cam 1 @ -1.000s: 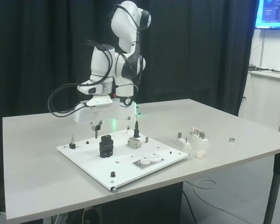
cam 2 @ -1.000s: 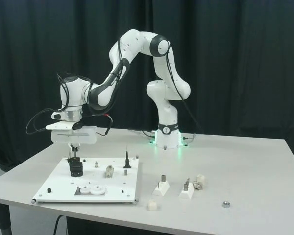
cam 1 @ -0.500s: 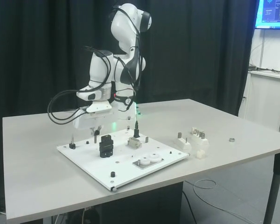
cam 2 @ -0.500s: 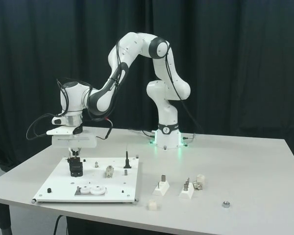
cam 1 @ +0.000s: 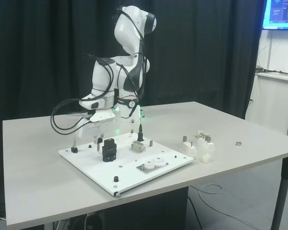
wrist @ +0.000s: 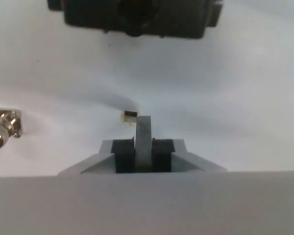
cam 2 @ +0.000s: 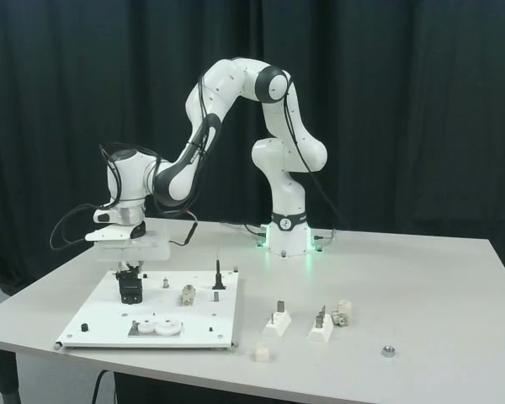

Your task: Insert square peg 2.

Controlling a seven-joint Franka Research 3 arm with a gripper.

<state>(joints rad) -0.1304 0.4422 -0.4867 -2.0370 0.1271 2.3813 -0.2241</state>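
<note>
table point(cam 1: 240, 158): grey, with the white arm point(cam 2: 236, 93) bolted at the back, bent way over to the far corner of the board

board point(cam 1: 129, 175): white plate with fixtures on it, a black block point(cam 1: 108, 149) standing right next to where the arm works, plus a couple of white round parts point(cam 1: 152, 164) nearer the front

spare holders: small white blocks point(cam 2: 276, 323) with pegs sit off the board on the table, well apart from the action

gripper point(wrist: 143, 155): jaws clamped on the square peg point(wrist: 143, 139), black pads tight on both sides of it

square peg: grey bar, long axis running straight out from between the fingertips down toward the board, so it's upright in the room views as far as I can tell

hole point(wrist: 129, 116): tiny square opening in the board, looks just beside the peg tip in the wrist view, not quite under it

the relation that matters: peg tip vs hole. My guess is it needs a small sideways nudge toward the hole, then straight down along the peg's axis

risk: tip catches the hole edge and jams if it goes down off-centre
</note>
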